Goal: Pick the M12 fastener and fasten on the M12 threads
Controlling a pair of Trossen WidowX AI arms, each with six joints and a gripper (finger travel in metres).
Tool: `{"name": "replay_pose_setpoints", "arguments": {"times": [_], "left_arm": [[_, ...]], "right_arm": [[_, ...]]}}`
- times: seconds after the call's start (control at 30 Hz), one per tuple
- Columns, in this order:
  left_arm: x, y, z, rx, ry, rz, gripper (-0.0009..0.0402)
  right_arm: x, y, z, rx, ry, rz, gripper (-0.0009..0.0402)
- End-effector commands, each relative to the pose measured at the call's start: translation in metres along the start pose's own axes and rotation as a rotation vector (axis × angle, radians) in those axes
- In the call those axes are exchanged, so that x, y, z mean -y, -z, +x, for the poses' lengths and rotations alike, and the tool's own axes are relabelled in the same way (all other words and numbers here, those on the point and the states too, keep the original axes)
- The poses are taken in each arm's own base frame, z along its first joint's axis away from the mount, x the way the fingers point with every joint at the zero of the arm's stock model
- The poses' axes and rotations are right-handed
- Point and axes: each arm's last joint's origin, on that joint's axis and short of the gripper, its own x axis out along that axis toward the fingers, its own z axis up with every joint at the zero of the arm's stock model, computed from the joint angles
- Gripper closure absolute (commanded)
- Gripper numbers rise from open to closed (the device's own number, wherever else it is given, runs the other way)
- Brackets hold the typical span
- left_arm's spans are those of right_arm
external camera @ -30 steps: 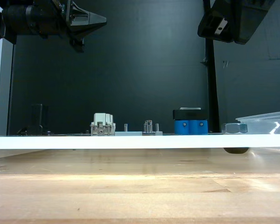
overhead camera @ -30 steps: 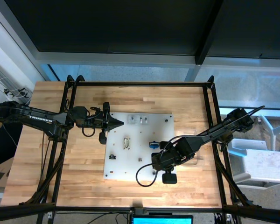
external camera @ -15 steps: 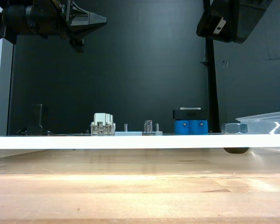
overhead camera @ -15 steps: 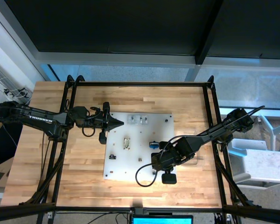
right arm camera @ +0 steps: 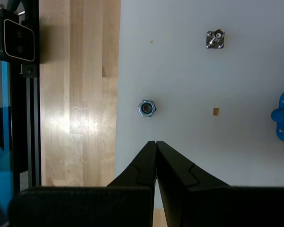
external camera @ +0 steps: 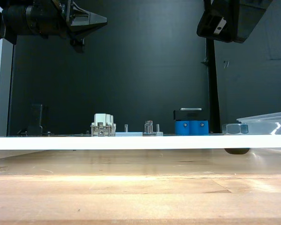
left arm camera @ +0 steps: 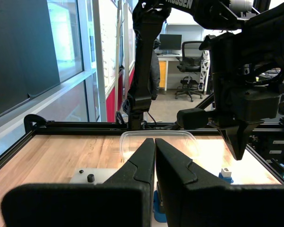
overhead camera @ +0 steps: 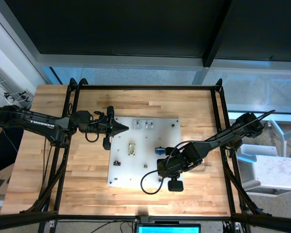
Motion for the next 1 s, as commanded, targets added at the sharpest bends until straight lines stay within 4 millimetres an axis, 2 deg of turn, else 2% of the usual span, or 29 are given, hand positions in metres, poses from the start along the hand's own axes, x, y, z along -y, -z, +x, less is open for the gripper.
{"name": "replay_pose_setpoints", "arguments": {"times": [0.03,1.0], "left_arm": [[0.0,0.0,0.0,0.0,0.0,0.0,0.0393],[0.0,0.0,0.0,0.0,0.0,0.0,0.0393]], "right_arm": [[-0.0001,-0.0002,0.0001,0.001,-0.001,0.0,0.0393],[-0.001,-0.0021,0.0,0.021,-0.01,0.0,0.0393]]}}
